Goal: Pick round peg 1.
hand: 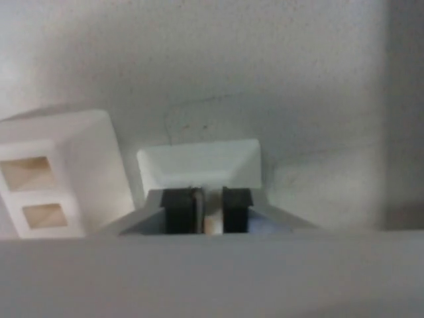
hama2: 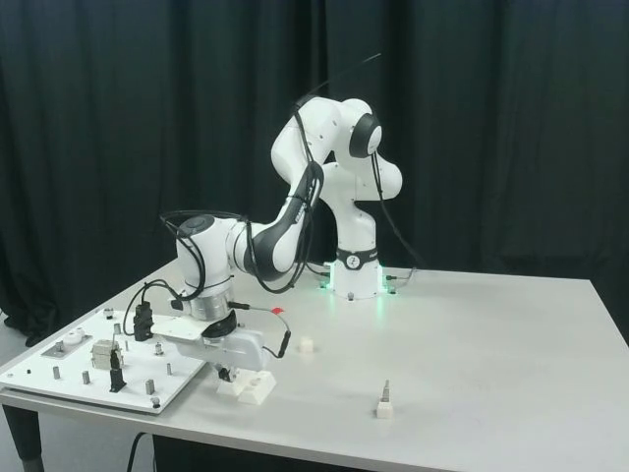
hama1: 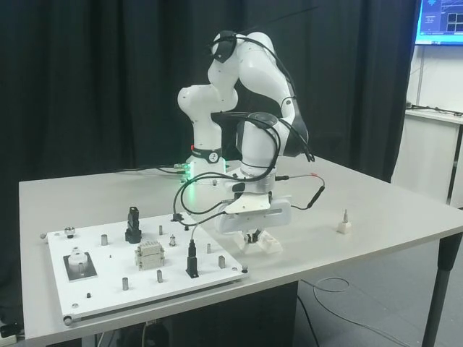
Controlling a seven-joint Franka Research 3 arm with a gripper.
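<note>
Wrist view: the gripper (hand: 209, 211) hangs close over a white block (hand: 199, 165) on the grey table (hand: 265, 79). Its two black fingertips (hand: 177, 211) stand nearly together with only a narrow gap, and a slim pale piece shows in that gap, seemingly the round peg (hand: 211, 222); whether the pads truly press it I cannot tell. Just beside the block lies a second white holder (hand: 56, 175) with two square pockets.

First room view: the white arm (hama1: 239, 87) rises from its base, folds over and comes down steeply, so the gripper (hama1: 252, 235) sits low over the white block (hama1: 266, 243), near the corner of the white assembly board (hama1: 137, 264). A separate small peg on a white stand (hama1: 344, 223) stands well apart toward the table's far side.

Second room view: the arm (hama2: 285, 226) reaches out and downward from the base, its wrist pointing straight at the table. The gripper (hama2: 228, 372) is right above the block (hama2: 251, 387), beside the board (hama2: 98, 379). A little white cube (hama2: 306, 345) and the peg stand (hama2: 385, 403) lie apart from it.
</note>
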